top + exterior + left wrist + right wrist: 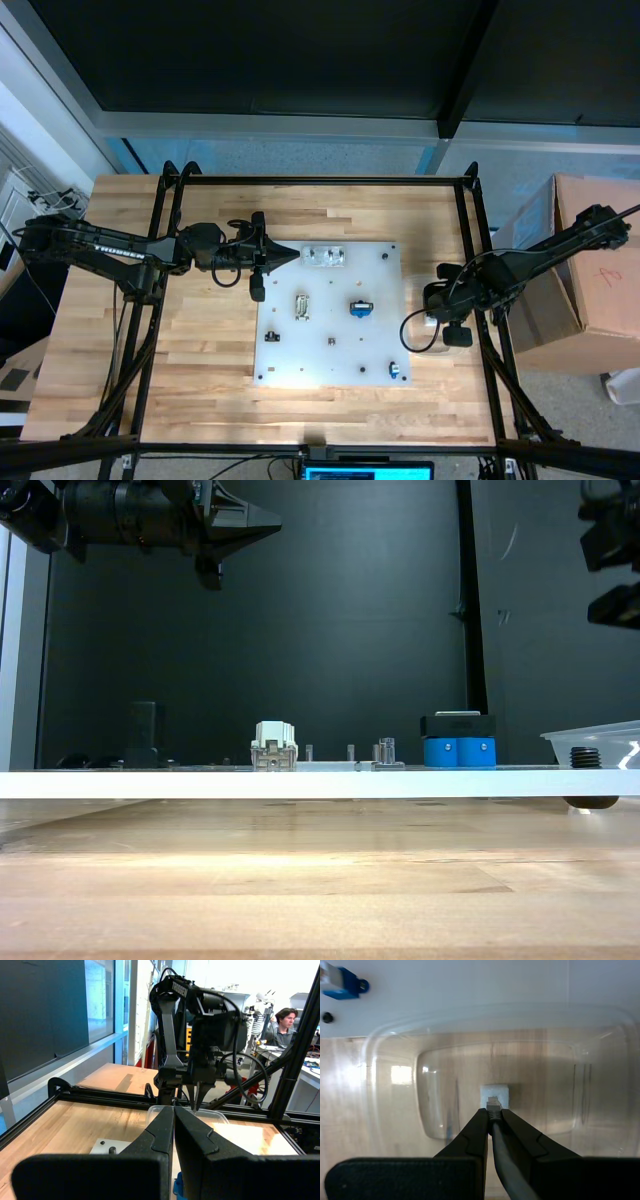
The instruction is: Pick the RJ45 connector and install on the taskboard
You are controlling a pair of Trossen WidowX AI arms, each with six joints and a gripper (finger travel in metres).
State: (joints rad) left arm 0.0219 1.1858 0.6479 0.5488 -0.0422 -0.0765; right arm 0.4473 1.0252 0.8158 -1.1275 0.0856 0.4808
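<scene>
We see the left gripper (290, 257) clenched on nothing, its fingers pressed flat together. It hangs high over the 10 o'clock corner of the white board (330, 350) and points toward 3 o'clock. In the low view there is open air between it and the low parts on the board.

The right gripper (493, 1111) stands off the board's 3 o'clock edge, inside the black frame (320, 181) and over the clear tray (395, 1060). It is grasping the connector (493, 1102) by the dark cable just behind the plug. The plug sticks out past the fingertips, in no seat on the board, above a small white block (495, 1093) on the tray floor.

The tray's rim runs close along the board's edge, and a blue part (340, 982) sits on the board near that edge. The two grippers are well apart, with the middle of the board between them.
</scene>
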